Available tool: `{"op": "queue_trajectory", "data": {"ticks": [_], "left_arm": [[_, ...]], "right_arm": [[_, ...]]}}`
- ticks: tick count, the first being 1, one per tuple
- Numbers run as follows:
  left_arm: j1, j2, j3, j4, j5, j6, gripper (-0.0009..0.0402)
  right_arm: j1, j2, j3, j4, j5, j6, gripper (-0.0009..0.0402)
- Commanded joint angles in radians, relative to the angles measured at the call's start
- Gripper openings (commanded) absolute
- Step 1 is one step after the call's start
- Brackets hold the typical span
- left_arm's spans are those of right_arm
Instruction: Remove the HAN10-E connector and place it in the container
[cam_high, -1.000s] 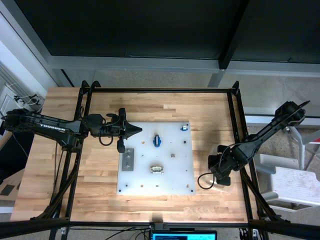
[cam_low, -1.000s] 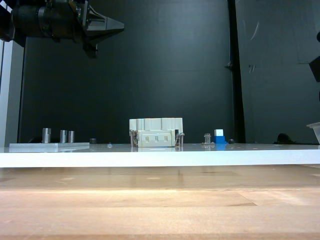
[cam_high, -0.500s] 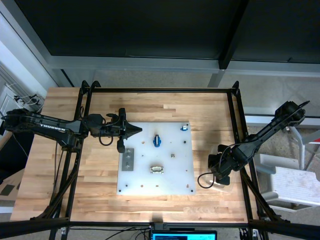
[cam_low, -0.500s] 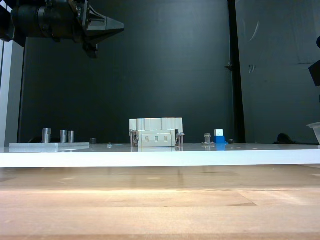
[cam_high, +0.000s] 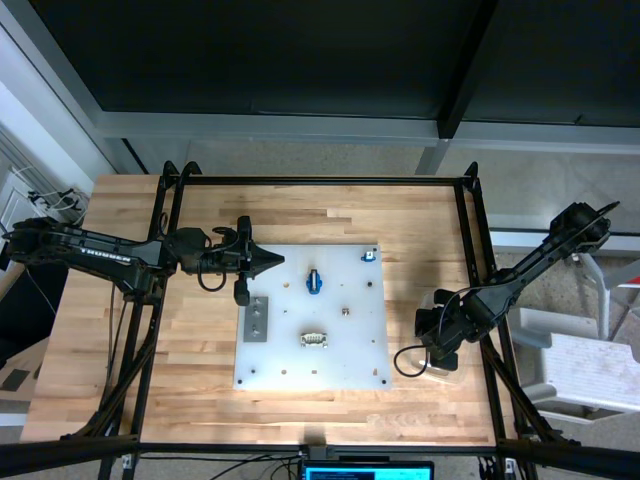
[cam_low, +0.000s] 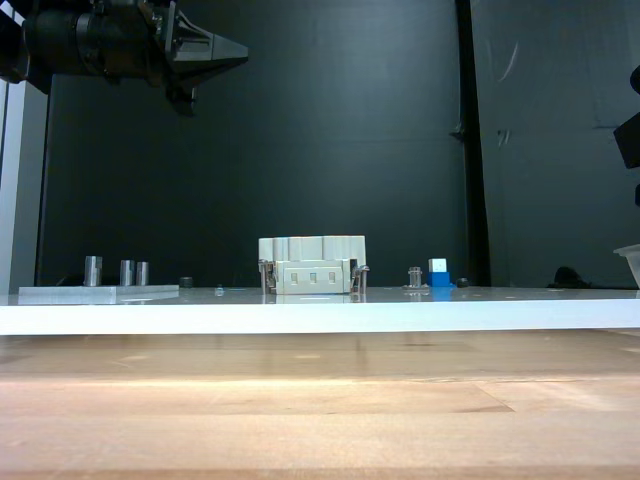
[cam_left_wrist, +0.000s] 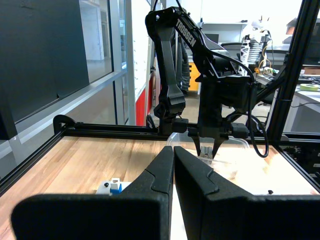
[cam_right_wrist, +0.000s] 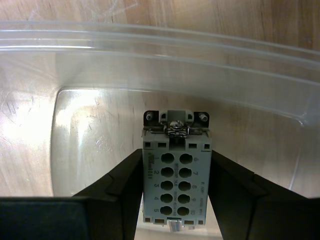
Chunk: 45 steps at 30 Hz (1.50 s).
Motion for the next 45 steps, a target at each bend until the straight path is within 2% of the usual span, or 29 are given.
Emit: {"op": "queue_trajectory", "data": {"ticks": [1, 9, 15, 23, 36, 45], "left_arm": [[0.000, 0.000, 0.000, 0.000, 0.000, 0.000, 0.0000], [0.000, 0.000, 0.000, 0.000, 0.000, 0.000, 0.0000], [0.000, 0.000, 0.000, 0.000, 0.000, 0.000, 0.0000], [0.000, 0.000, 0.000, 0.000, 0.000, 0.000, 0.0000], [0.000, 0.000, 0.000, 0.000, 0.000, 0.000, 0.0000], [0.000, 0.000, 0.000, 0.000, 0.000, 0.000, 0.0000]], "right_arm": [[0.000, 0.000, 0.002, 0.002, -0.001, 0.000, 0.0193], [0.000, -0.002, 0.002, 0.002, -0.002, 0.000, 0.0269], [0.000, -0.017, 0.027, -0.030, -0.001, -0.004, 0.0289], [0.000, -0.057, 0.120, -0.153, -0.001, -0.005, 0.0272], [0.000, -0.104, 0.332, -0.398, -0.001, -0.015, 0.0225], [0.000, -0.106, 0.348, -0.414, 0.005, -0.012, 0.0182]]}}
